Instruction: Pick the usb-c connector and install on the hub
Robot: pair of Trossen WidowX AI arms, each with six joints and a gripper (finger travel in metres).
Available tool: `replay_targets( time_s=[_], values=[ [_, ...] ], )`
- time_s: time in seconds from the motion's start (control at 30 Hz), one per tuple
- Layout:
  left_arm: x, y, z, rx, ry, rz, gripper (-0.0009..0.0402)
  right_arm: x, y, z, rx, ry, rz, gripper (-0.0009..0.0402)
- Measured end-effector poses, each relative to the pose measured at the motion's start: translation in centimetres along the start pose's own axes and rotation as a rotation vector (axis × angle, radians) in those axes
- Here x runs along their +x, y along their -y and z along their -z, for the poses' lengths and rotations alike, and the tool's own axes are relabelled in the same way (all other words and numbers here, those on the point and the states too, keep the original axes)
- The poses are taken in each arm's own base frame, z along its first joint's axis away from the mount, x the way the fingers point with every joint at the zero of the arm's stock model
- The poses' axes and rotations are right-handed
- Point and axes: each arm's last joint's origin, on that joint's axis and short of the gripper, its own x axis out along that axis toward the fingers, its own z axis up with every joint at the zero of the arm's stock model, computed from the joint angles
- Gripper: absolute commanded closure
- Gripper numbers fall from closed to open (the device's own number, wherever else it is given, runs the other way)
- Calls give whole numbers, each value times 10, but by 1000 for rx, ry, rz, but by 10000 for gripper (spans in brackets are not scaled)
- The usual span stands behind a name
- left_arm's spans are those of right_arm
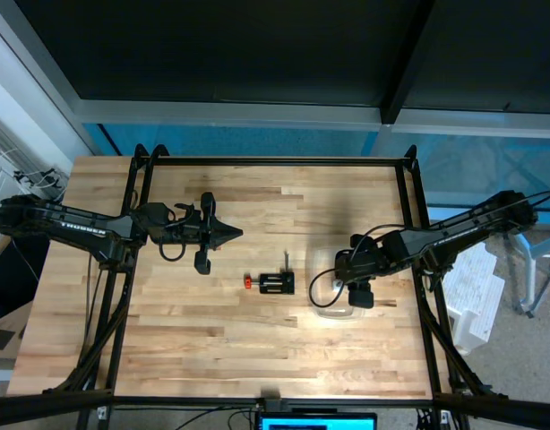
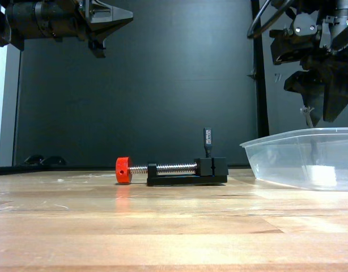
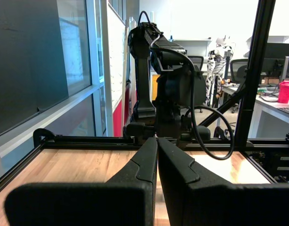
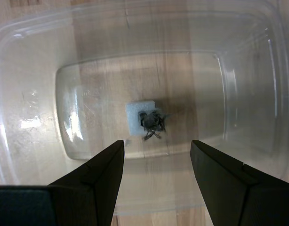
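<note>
— Well, where's the connector (image 4: 151, 121)?
— Lying free in the plastic tub (image 4: 248, 70), under the right gripper (image 4: 157, 144), jaws wide apart. Meanwhile the left gripper (image 3: 157, 140) hangs high, jaws pressed together.

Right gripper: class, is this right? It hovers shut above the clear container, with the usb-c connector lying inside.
No: the right gripper is open, not shut; the right wrist view shows its fingers apart. It hovers above the clear container, the usb-c connector lying free inside. The left gripper, shut, hangs over the table's left.
</note>
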Motion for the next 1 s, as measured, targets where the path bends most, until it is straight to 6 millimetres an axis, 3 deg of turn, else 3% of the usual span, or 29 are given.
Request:
replay_targets(
  time_s=[1.0],
  values=[
    [0,0,0,0,0,0,393,41,-10,-11,-17,-85,33,201]
  ],
)
